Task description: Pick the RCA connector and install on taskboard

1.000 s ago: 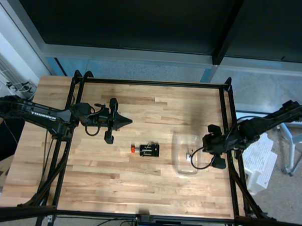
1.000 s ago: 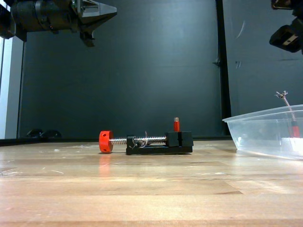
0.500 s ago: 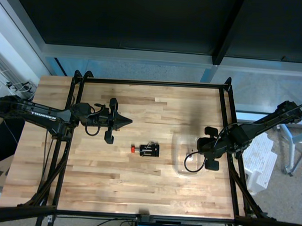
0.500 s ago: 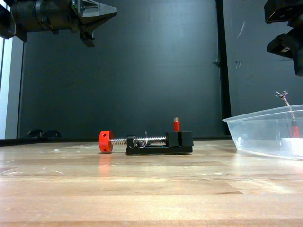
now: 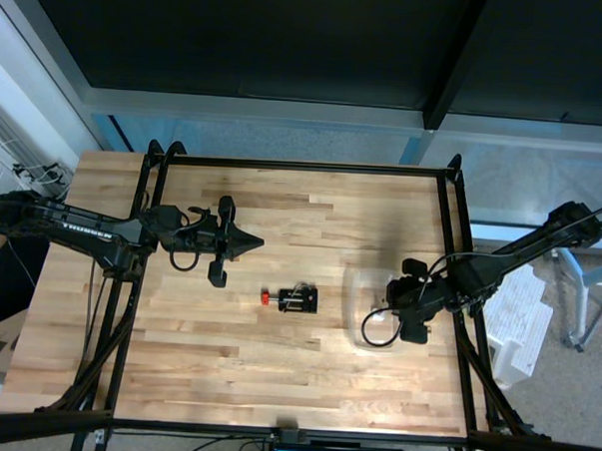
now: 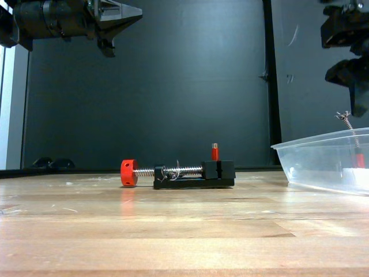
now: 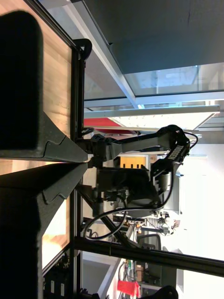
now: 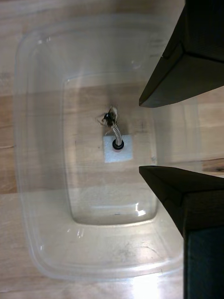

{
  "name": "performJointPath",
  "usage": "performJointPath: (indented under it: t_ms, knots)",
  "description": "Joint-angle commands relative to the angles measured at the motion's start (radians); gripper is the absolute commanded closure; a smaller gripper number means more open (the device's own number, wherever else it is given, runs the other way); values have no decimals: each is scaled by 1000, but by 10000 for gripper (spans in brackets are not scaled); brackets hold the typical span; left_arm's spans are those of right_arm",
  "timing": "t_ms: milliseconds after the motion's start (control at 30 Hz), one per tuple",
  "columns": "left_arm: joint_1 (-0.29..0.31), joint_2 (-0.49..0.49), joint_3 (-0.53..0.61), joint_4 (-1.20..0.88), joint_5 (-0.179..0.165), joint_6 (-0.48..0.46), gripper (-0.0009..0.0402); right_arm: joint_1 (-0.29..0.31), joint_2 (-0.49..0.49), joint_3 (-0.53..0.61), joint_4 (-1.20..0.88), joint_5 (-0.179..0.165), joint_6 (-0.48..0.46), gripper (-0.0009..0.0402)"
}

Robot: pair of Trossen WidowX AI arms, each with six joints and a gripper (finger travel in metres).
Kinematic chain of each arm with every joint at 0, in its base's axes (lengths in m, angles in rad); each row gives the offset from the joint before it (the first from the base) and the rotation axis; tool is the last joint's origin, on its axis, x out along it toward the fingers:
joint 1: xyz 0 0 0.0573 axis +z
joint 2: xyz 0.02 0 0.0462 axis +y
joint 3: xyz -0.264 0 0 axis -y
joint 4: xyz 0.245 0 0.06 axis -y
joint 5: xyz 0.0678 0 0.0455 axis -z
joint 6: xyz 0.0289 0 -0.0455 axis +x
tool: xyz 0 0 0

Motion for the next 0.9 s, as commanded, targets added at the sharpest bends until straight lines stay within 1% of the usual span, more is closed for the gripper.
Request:
performJointPath:
  t_ms: [33, 333, 700, 900]
  knots:
    - [0, 0, 0, 0, 0, 0, 393, 1, 13, -34, 66, 0, 1, 220]
    - [0, 0, 0, 0, 0, 0, 393, 2, 62, -104, 198, 1, 0, 221]
    - [0, 0, 0, 0, 0, 0, 393, 2, 108, -128, 265, 11, -30, 226]
    - [0, 0, 0, 0, 0, 0, 393, 2, 127, -148, 308, 19, -30, 226]
